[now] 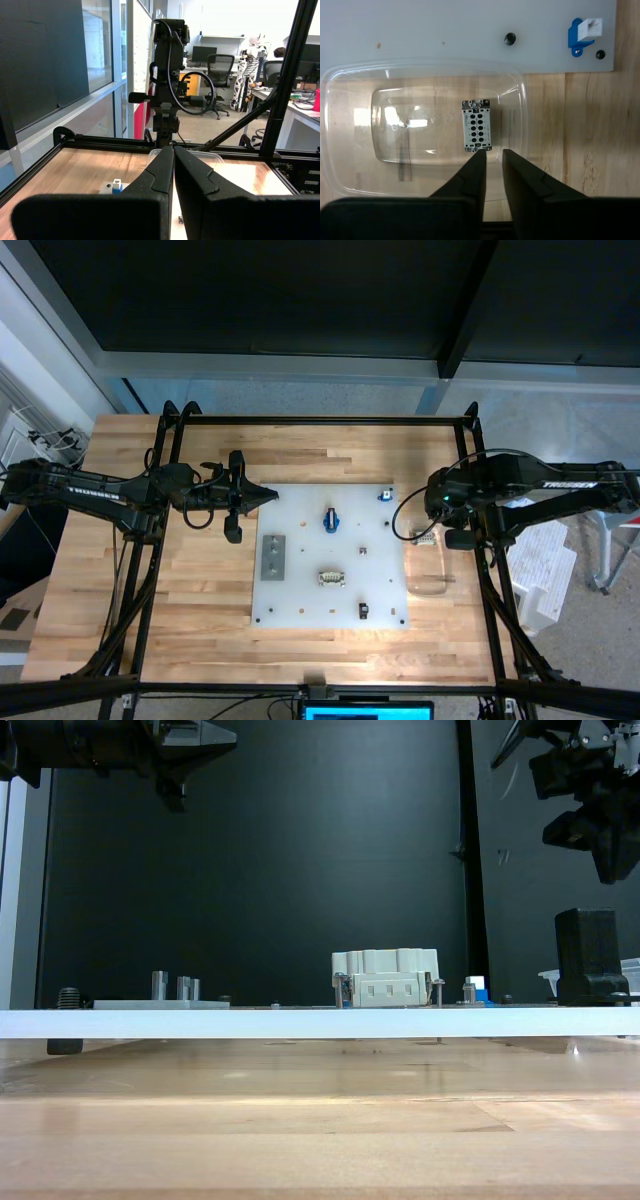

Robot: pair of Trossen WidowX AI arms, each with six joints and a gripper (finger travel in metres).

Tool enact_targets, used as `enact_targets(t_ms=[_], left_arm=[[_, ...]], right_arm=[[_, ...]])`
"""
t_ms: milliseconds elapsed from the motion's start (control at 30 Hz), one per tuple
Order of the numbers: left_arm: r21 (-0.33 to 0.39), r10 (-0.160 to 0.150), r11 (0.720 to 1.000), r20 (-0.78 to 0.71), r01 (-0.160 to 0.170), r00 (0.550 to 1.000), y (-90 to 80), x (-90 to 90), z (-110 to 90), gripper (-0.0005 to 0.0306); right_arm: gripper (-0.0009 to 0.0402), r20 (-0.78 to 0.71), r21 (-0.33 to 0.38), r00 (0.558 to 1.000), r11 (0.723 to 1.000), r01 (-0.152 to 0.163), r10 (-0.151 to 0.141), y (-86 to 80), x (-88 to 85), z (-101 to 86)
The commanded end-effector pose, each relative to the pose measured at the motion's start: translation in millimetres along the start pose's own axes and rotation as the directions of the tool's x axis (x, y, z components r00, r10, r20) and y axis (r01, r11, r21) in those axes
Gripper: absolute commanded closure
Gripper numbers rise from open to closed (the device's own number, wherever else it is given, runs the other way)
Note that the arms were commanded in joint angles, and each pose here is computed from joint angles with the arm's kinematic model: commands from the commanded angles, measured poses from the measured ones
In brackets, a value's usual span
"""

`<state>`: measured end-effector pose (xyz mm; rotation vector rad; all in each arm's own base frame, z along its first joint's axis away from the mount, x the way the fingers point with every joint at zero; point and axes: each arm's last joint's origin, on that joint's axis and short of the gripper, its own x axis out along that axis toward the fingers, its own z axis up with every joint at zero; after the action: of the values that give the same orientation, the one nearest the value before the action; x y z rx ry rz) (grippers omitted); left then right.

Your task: Pick the HAN10E connector and install on the hub

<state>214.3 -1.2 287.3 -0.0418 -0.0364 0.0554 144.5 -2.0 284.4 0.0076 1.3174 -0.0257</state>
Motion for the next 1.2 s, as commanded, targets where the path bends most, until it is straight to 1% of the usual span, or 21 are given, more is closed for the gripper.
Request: enact_targets(t_ms=[33, 67, 233, 300, 400, 567, 667, 733, 867, 1067, 1200], left_arm=[[0.0, 0.0, 1.0, 0.0, 0.0, 1.0, 0.1, 0.0, 0.1, 0.03], [0.0, 0.0, 1.0, 0.0, 0.0, 1.0, 0.1, 0.0, 0.1, 0.03], [0.0, 0.0, 1.0, 0.0, 0.0, 1.0, 0.1, 0.0, 0.1, 0.03], [0.0, 0.0, 1.0, 0.0, 0.0, 1.0, 0.1, 0.0, 0.1, 0.03], [0.0, 0.0, 1.0, 0.0, 0.0, 1.0, 0.1, 0.0, 0.1, 0.03], [0.0, 0.0, 1.0, 0.0, 0.0, 1.0, 0.1, 0.0, 0.1, 0.03], [0.0, 0.0, 1.0, 0.0, 0.0, 1.0, 0.1, 0.0, 0.1, 0.03], [0.0, 0.0, 1.0, 0.0, 0.0, 1.0, 0.1, 0.0, 0.1, 0.03], [0.0, 0.0, 1.0, 0.0, 0.0, 1.0, 0.1, 0.0, 0.1, 0.03], [0.0, 0.0, 1.0, 0.0, 0.0, 1.0, 0.1, 0.0, 0.1, 0.03], [0.0, 0.0, 1.0, 0.0, 0.0, 1.0, 0.1, 0.0, 0.1, 0.03]], right_arm=[[0.0312, -0.032, 0.0, 0.999, 1.0, 0.002, -0.002, 0.2, 5.9, 3.2], [0.0305, -0.039, 0.0, 0.999, 1.0, 0.007, -0.007, 0.2, 7.3, 4.4], [0.0275, -0.074, 0.001, 0.997, 1.0, 0.008, -0.008, 0.6, 13.7, 9.6], [0.0265, -0.086, -0.001, 0.996, 1.0, 0.015, -0.015, 0.5, 16.1, 11.4], [0.0251, -0.103, -0.003, 0.995, 1.0, 0.016, -0.016, 0.9, 19.4, 13.7], [0.0228, -0.109, -0.008, 0.994, 1.0, 0.023, -0.024, 2.1, 20.6, 14.2], [0.0213, -0.108, 0.005, 0.994, 0.999, 0.033, -0.033, 2.2, 22.1, 14.3], [0.0202, -0.103, 0.019, 0.994, 0.999, 0.049, -0.047, 2.2, 24.2, 14.4], [0.0179, -0.105, 0.007, 0.993, 0.999, 0.046, -0.045, 4.9, 31.2, 12.7], [0.015, -0.085, 0.042, 0.995, 0.998, 0.047, -0.043, 6.0, 34.9, 13.9], [0.0136, -0.084, 0.064, 0.996, 0.997, 0.046, -0.04, 10.0, 37.6, 16.2]])
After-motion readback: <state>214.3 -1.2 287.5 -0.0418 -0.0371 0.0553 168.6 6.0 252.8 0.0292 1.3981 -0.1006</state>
